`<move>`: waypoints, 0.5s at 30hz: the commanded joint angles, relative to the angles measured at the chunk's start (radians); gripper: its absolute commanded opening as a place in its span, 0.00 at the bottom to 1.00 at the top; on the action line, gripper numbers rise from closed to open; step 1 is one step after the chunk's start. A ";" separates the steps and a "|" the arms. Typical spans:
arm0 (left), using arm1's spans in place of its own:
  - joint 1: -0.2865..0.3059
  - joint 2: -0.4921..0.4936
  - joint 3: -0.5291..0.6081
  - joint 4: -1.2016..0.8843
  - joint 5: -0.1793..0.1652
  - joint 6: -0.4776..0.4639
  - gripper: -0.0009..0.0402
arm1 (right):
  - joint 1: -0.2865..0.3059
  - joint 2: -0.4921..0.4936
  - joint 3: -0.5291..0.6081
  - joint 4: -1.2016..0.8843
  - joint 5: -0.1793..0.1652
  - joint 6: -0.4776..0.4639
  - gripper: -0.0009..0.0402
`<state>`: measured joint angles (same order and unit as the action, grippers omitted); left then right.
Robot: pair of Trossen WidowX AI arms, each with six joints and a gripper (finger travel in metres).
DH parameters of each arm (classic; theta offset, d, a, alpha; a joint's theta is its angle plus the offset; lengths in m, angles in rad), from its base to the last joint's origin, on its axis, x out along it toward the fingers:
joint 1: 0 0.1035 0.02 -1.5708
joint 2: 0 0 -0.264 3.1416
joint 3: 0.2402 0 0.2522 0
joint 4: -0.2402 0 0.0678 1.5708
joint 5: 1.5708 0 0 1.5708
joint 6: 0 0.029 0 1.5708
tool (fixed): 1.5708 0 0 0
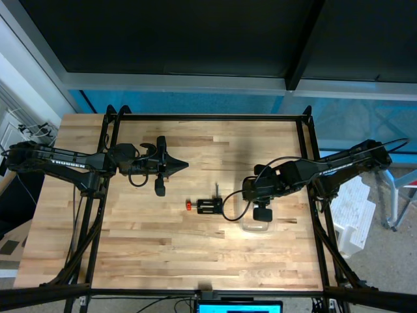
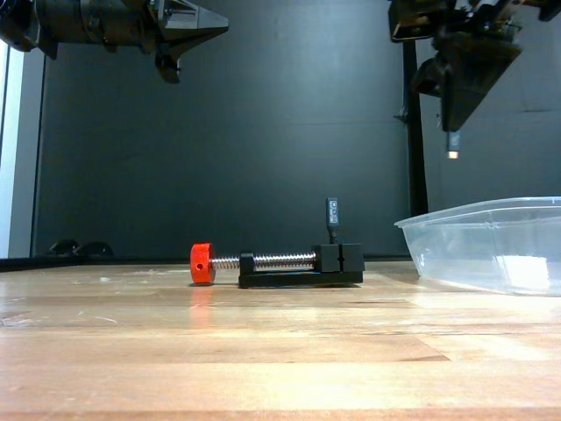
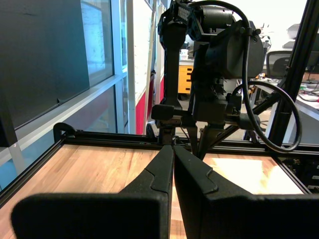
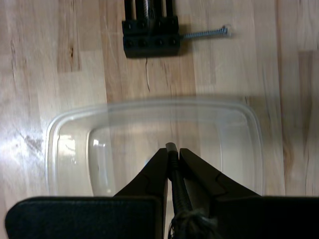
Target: Pick the usb-c connector and install on the hub
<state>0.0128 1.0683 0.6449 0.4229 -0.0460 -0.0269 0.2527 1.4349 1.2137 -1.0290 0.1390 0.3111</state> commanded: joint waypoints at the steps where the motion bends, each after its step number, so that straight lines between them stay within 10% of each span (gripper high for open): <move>1: 0.000 0.000 0.000 0.000 0.000 0.000 0.02 | -0.011 0.035 0.027 0.011 0.000 -0.006 0.02; 15: 0.000 0.000 0.000 0.000 0.000 0.000 0.02 | -0.044 0.185 0.190 0.025 0.000 -0.093 0.02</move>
<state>0.0128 1.0683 0.6453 0.4229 -0.0460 -0.0269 0.2096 1.6077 1.3884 -1.0077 0.1390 0.2203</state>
